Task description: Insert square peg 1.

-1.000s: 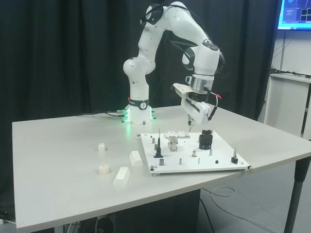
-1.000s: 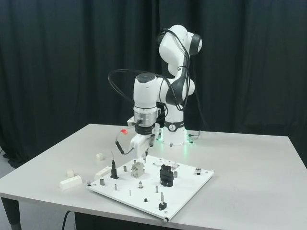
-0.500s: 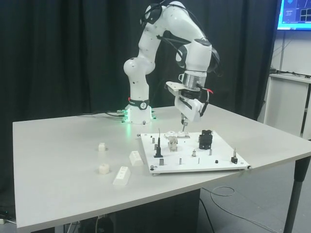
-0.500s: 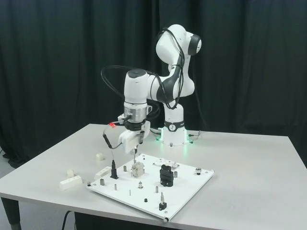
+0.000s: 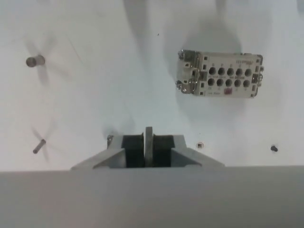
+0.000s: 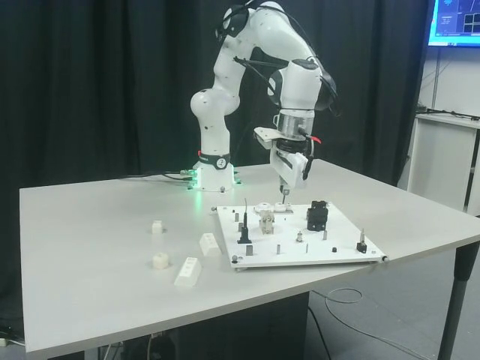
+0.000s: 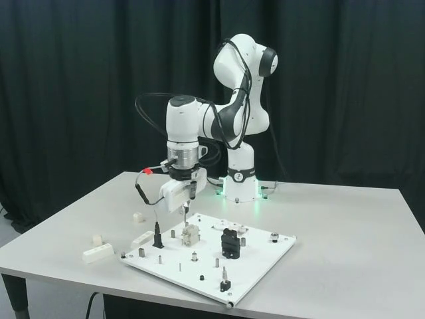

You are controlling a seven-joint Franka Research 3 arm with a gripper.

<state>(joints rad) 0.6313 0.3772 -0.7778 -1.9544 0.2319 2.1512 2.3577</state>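
My gripper [image 5: 148, 152] is shut on a thin grey square peg [image 5: 148, 142], which stands upright between the black pads. In the first room view the gripper [image 6: 284, 182] hangs over the back part of the white board [image 6: 300, 253], and the peg [image 6: 283, 190] points down above it. The second room view has the gripper [image 7: 184, 202] with the peg [image 7: 184, 212] just above and behind the grey multi-pin connector [image 7: 190, 235]. That connector [image 5: 220, 74] lies on the board in the wrist view, apart from the peg. I cannot make out the peg's hole.
A black block [image 6: 317, 215], a black post [image 6: 244, 232] and several small pins [image 5: 35, 61] stand on the board. White blocks [image 6: 189, 271] lie on the grey table [image 6: 90, 247] left of the board. The arm's base [image 6: 214, 169] is behind the board.
The arm has swung its wrist leftward in the first room view, away from the black block, carrying the peg over the board's back part near the connector.
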